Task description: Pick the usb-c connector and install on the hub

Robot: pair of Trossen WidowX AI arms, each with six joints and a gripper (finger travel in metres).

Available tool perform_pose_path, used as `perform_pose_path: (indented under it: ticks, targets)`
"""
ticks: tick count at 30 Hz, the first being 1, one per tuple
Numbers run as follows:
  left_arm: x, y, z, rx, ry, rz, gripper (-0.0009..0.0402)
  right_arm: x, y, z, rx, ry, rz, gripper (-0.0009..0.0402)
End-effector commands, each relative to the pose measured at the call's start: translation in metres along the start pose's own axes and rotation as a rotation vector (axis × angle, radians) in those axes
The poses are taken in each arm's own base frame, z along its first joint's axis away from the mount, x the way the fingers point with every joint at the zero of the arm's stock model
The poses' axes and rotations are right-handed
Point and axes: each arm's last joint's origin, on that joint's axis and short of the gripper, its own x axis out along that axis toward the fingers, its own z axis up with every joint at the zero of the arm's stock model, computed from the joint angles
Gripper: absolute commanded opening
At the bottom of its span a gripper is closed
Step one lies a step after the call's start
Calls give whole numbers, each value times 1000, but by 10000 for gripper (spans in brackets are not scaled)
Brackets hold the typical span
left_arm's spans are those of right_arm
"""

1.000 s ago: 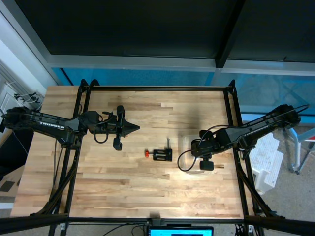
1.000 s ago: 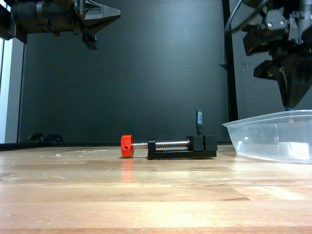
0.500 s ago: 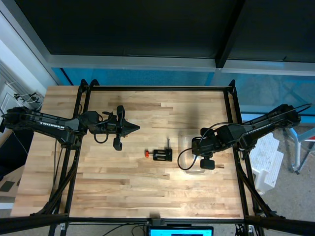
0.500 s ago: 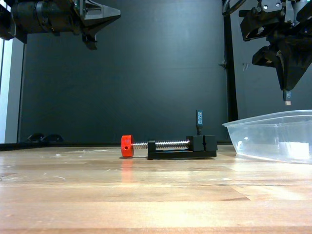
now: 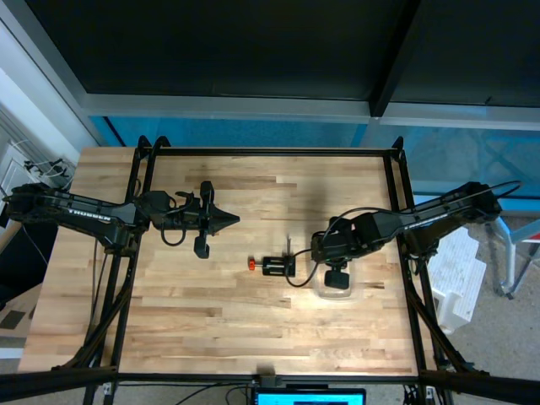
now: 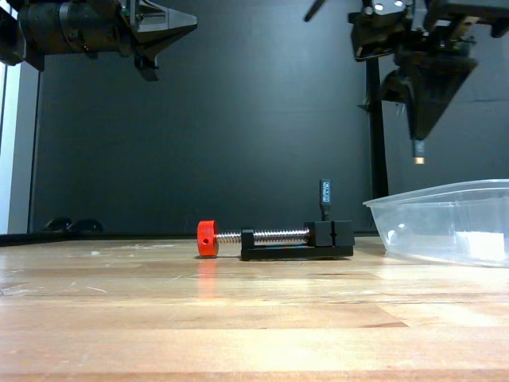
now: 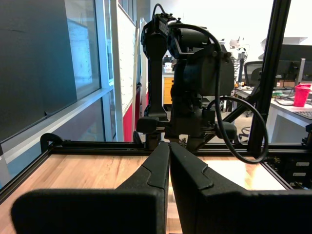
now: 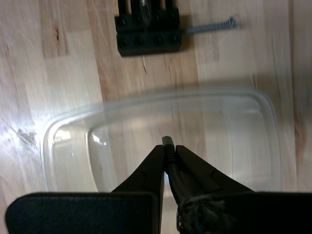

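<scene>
The usb-c connector (image 6: 417, 151) is pinched between the closed fingers of the right gripper (image 6: 417, 134), which points straight down with the plug's pale tip sticking out below the fingertips. It hangs in the air, clear of everything beneath it, above the left end of a clear plastic tray (image 6: 433, 208) that sits on the wooden worktop (image 5: 211, 312). In the right wrist view the dark plug shows between the two fingers with the tray's floor under it and the tray's rim between it and the hub. The hub (image 6: 298, 239) lies flat near the middle of the worktop, just left of the tray and apart from it. Its red knob (image 6: 207, 238) is at the left end, a threaded rod runs between knob and black block, and a thin grey stem (image 6: 324, 195) stands upright from the block. The connector is to the right of that stem and higher than its top, not touching it. A small pale piece (image 6: 477, 243) rests inside the tray, lower than the plug and to its right. The left gripper (image 7: 169, 145) is closed on nothing, its fingers pressed together, and hangs high over the left part of the worktop, well apart from the hub.
</scene>
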Motion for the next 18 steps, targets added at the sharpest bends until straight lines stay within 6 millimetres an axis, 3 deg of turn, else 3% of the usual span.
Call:
perform_pose_path:
  ticks: [1, 18]
  targets:
    - [0, 0, 0, 0, 0, 0, 0, 4, 3, 11, 0, 4, -3, 0]
    - [0, 0, 0, 0, 0, 0, 0, 19, 11, 61, -18, 1, -12, 0]
